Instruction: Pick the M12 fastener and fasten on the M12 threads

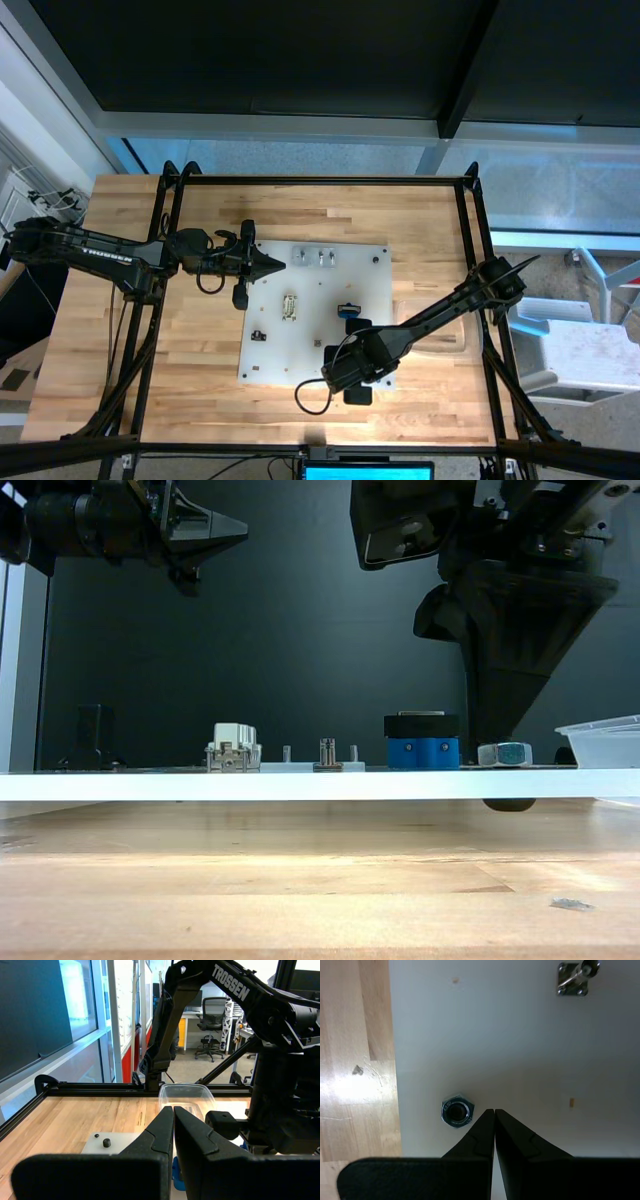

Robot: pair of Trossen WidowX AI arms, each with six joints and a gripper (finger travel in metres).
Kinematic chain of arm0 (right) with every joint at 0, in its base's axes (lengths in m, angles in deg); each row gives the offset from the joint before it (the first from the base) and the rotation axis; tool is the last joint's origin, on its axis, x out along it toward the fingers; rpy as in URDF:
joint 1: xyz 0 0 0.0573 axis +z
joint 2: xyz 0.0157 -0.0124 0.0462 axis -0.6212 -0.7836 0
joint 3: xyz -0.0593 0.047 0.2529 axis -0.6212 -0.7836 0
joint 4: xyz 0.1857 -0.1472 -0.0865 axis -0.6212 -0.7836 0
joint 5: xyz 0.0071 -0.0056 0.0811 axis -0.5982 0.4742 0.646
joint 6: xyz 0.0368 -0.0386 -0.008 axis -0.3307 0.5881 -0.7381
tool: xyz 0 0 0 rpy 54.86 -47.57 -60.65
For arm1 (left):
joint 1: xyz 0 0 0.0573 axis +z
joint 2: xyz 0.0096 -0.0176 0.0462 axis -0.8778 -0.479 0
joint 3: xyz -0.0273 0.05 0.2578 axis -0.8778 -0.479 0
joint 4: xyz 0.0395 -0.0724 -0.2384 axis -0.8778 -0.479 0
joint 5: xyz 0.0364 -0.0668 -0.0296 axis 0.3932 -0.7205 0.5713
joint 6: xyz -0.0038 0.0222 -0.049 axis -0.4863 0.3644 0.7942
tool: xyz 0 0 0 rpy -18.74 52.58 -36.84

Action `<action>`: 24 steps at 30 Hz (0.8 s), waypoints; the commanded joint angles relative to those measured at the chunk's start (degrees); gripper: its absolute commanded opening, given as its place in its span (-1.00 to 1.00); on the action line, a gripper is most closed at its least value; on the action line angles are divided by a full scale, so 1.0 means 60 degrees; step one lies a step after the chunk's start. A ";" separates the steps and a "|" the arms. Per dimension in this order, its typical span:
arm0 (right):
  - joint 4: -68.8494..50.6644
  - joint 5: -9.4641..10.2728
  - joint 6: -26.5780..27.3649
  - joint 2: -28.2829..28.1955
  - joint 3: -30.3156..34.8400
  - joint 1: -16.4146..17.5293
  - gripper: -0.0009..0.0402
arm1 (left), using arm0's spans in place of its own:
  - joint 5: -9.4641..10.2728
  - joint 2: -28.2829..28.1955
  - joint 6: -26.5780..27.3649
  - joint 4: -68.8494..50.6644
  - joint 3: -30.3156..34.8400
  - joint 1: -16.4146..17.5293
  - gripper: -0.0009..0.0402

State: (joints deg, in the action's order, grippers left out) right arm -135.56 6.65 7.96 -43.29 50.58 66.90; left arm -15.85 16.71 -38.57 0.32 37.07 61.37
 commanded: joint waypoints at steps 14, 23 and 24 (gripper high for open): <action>0.0076 0.0623 0.0109 -0.0204 0.0000 0.0040 -0.96 | -0.0004 -0.0004 0.0000 0.0004 0.0004 0.0004 -0.96; -0.0444 0.1628 0.0331 0.0328 0.0022 0.0047 -0.96 | -0.0004 -0.0004 0.0000 0.0004 0.0004 0.0000 -0.96; -0.0477 0.1625 0.0331 0.0368 0.0022 0.0044 -0.96 | -0.0004 -0.0004 0.0000 0.0004 0.0004 0.0000 -0.96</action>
State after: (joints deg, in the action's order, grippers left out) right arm -138.01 16.71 9.90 -41.43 50.78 67.20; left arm -15.87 16.71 -38.55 0.32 37.09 61.37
